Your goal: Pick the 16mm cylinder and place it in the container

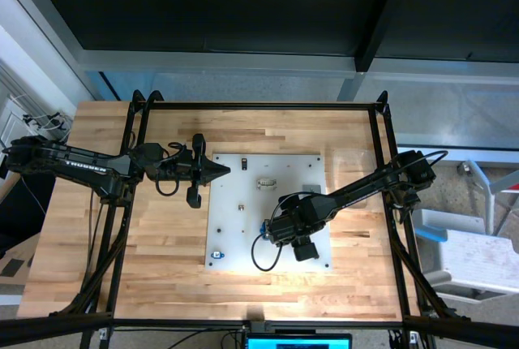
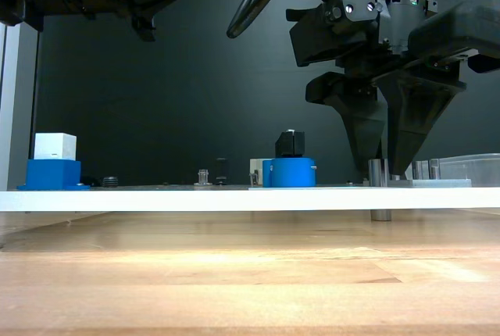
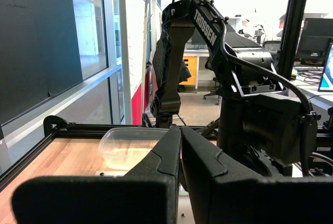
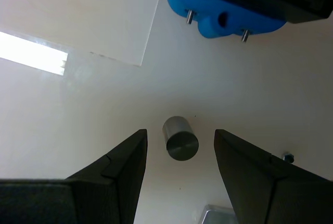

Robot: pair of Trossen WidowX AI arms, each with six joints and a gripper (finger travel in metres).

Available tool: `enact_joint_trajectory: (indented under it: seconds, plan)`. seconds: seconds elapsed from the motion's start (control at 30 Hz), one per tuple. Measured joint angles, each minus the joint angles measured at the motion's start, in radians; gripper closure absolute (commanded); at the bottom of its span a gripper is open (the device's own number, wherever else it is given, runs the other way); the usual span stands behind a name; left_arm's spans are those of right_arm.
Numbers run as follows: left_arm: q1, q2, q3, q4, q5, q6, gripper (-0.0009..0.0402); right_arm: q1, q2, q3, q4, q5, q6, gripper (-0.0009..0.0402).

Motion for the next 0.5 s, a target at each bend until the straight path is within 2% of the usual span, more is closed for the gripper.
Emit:
enact_joint_trajectory:
  seconds: [0.3,0.5]
  plan:
    - [0.0,0.0,0.0,0.0,0.0,0.0,0.0393,0.0,0.0,-0.007,0.01,0.0,0.0,0.022]
    - [0.0,0.0,0.0,0.0,0.0,0.0,0.0393,-0.001,0.0,-0.008,0.01,-0.001,0.0,0.0254]
